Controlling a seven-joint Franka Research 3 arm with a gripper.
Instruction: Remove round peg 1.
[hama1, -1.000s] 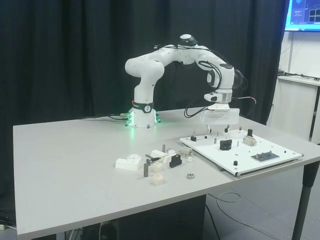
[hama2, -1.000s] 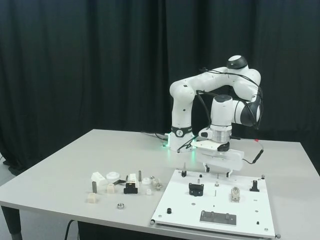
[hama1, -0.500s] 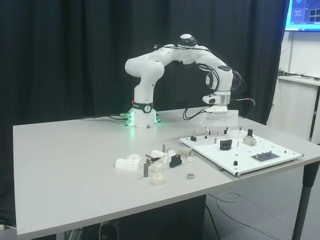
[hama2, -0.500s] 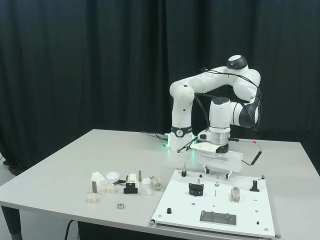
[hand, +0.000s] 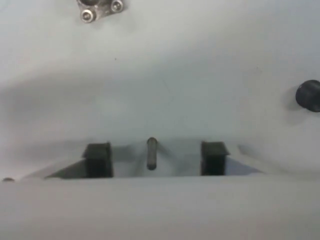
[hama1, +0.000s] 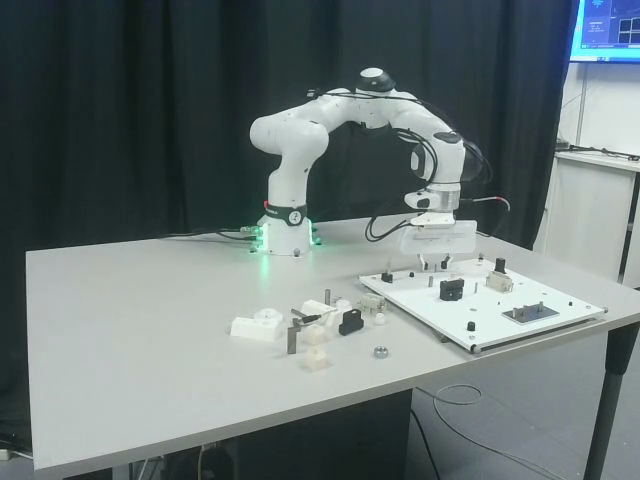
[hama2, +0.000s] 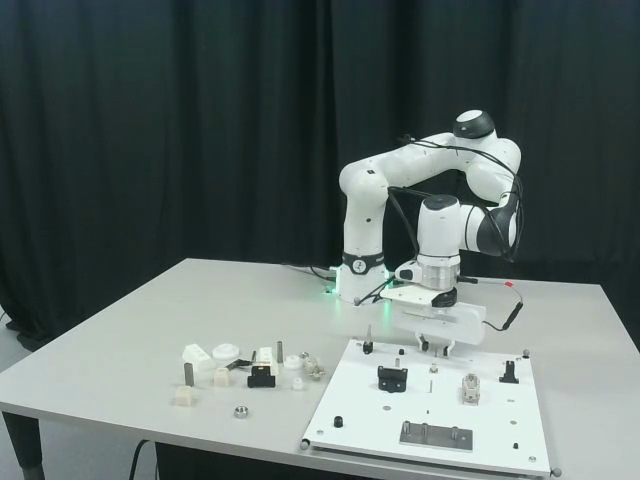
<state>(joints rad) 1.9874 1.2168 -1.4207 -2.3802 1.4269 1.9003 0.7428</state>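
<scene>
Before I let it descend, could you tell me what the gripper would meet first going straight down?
Probably the thin grey peg, standing between the open fingers of the gripper; below lies the white board.

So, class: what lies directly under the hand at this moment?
A thin upright peg stands between the hand's open black fingers, on the white board. Its seating in the board cannot be seen.

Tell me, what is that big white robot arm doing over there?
It is trying to pull a small round peg out of the white board on the grey table. Its hand hangs open over the board's far edge, one finger on each side of the upright peg. It has not grabbed the peg yet.
</scene>
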